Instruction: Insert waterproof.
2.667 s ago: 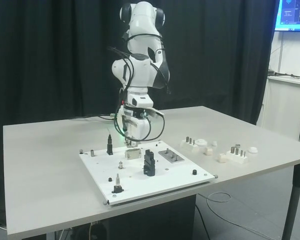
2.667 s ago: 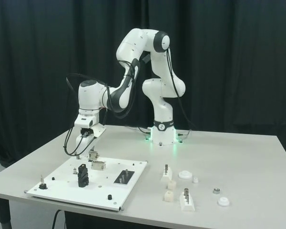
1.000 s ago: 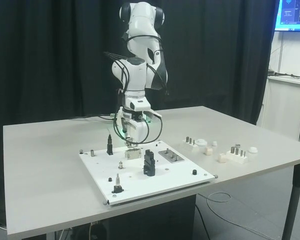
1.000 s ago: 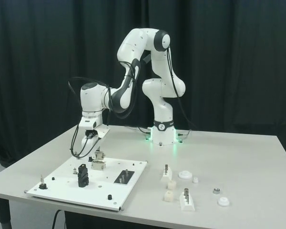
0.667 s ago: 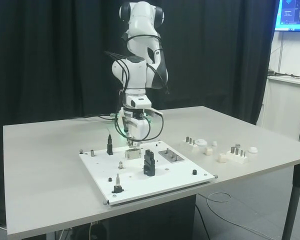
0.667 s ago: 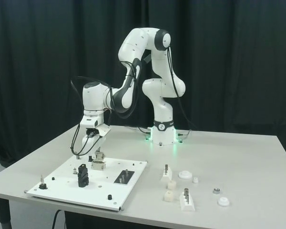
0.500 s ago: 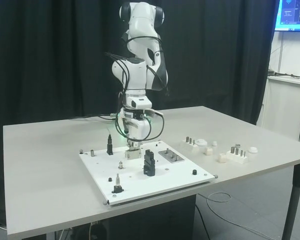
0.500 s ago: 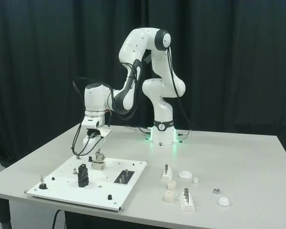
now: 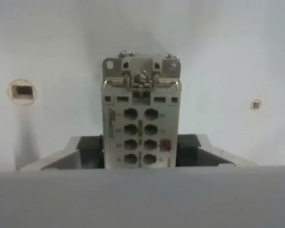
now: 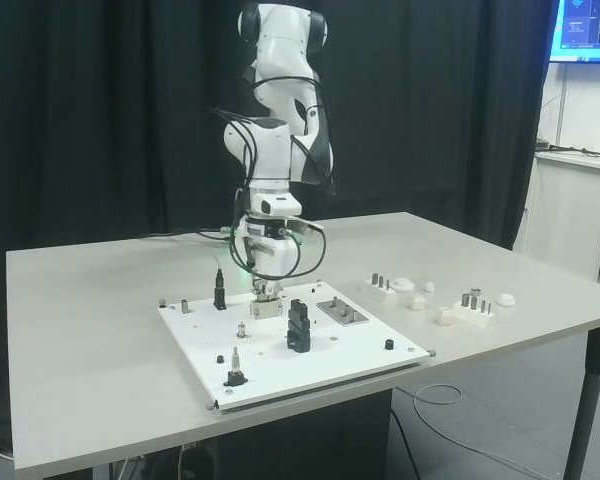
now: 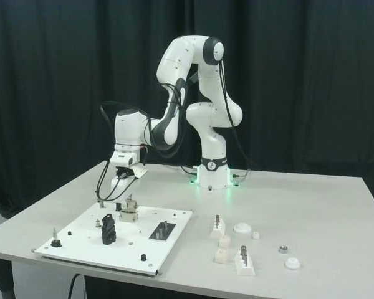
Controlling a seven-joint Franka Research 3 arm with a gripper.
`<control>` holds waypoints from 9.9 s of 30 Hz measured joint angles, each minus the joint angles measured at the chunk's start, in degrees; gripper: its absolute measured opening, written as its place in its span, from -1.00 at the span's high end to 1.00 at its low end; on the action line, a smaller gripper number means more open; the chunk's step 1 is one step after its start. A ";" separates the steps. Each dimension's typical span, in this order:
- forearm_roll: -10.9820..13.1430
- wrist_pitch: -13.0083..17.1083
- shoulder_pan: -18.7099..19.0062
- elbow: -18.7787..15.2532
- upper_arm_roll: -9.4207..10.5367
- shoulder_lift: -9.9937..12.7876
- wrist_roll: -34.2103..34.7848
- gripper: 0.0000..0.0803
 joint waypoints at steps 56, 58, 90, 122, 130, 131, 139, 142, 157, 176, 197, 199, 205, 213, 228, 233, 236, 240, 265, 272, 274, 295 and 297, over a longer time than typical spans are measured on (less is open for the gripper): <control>-0.43 3.94 0.31 -2.22 0.10 -0.55 -1.08 0.19; -0.43 4.07 0.33 -2.19 0.10 -0.50 -1.08 0.19; -2.03 5.13 0.45 -1.51 0.03 0.39 -1.17 0.19; -2.27 3.88 0.59 -0.51 0.01 0.98 0.26 0.19; -2.77 2.24 0.61 0.39 0.01 1.29 0.37 0.19; -2.91 2.07 0.61 0.48 0.01 1.32 0.41 0.19; -3.85 0.49 0.64 1.52 0.01 1.72 0.49 0.19; -4.18 0.15 0.67 1.73 0.01 1.82 0.63 0.19; -5.21 0.13 0.69 2.74 -0.25 2.57 1.68 0.19; -5.21 -1.55 0.75 3.37 -0.76 2.78 2.61 0.19; -5.22 -1.95 1.56 3.41 -0.78 2.74 3.45 0.19; -5.22 -2.01 1.56 3.41 -0.80 2.74 3.45 0.19; -5.26 -2.17 1.57 3.41 -0.84 2.72 3.45 0.19; -5.36 -3.05 1.57 3.41 -0.87 2.52 3.45 0.19; -5.51 -3.20 1.57 3.40 -0.88 2.49 4.21 0.19; -5.51 -3.15 1.57 3.40 -0.92 2.50 4.81 0.19; -5.51 -3.11 1.57 3.38 -0.98 2.50 5.08 0.19; -5.51 -3.02 1.57 3.37 -1.05 2.55 5.27 0.19; -5.51 -2.82 1.69 3.17 -1.07 2.59 7.68 0.19; -5.53 -2.54 1.71 3.06 -1.07 2.59 7.68 0.19; -5.58 -2.43 1.72 3.01 -1.07 2.59 7.68 0.19; -5.77 -1.82 1.75 2.73 -1.08 2.52 7.68 0.19; -5.77 -1.82 1.76 2.72 -1.09 2.51 7.68 0.19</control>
